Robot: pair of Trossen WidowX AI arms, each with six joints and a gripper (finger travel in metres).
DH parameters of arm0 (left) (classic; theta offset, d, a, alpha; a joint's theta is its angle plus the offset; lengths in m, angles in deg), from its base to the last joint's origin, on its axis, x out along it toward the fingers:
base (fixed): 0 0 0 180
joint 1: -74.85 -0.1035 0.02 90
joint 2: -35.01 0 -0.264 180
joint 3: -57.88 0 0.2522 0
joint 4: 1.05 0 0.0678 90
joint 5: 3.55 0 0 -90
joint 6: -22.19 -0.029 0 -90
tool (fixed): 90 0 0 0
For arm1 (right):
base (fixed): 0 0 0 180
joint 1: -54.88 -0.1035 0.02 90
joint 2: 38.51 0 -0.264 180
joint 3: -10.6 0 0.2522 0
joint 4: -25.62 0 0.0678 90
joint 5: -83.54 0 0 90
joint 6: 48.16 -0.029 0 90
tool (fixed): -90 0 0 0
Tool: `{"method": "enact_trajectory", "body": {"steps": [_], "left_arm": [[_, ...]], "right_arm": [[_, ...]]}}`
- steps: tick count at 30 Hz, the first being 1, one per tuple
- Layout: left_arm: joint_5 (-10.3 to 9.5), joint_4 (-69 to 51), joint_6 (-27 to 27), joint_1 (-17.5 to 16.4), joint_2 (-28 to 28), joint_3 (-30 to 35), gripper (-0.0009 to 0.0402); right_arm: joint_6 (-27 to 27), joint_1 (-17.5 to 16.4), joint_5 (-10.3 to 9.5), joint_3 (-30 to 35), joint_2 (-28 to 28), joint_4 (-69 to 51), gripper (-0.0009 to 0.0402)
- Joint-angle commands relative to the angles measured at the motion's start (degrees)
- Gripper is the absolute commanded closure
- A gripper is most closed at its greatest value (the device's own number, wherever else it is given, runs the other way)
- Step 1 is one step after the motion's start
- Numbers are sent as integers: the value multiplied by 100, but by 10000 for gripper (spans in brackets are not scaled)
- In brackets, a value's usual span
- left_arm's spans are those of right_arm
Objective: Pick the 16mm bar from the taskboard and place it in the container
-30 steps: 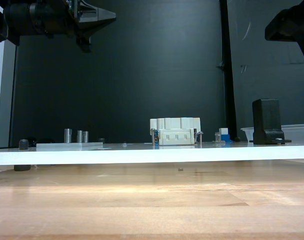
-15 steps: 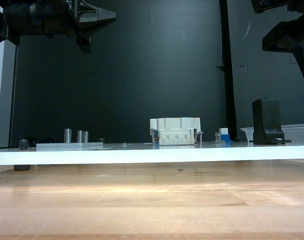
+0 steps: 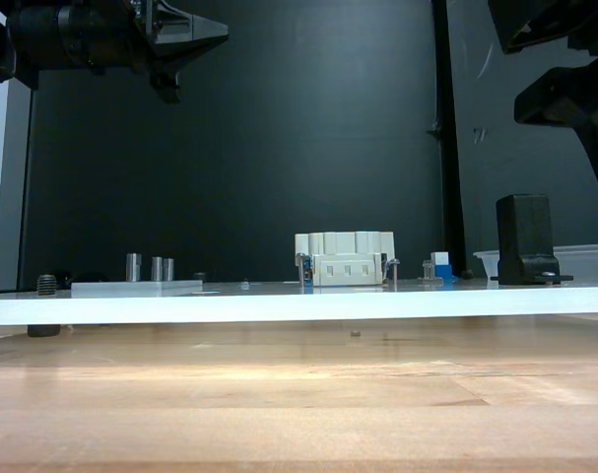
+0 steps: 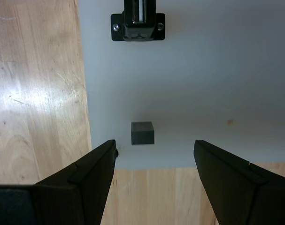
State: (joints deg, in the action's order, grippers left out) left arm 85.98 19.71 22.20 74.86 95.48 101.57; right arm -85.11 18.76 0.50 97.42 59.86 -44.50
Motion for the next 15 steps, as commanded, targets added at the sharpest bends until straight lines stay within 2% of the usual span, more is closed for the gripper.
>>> {"method": "enact_trajectory", "body": {"steps": [1,15], "left_arm": [[2,2,0,0,2,2,393],[2,2,0,-2,2,2,393]], "right_arm": [[4,-9,81,0,55,15,161],[37,-37,96,-164,227,262,161]]}}
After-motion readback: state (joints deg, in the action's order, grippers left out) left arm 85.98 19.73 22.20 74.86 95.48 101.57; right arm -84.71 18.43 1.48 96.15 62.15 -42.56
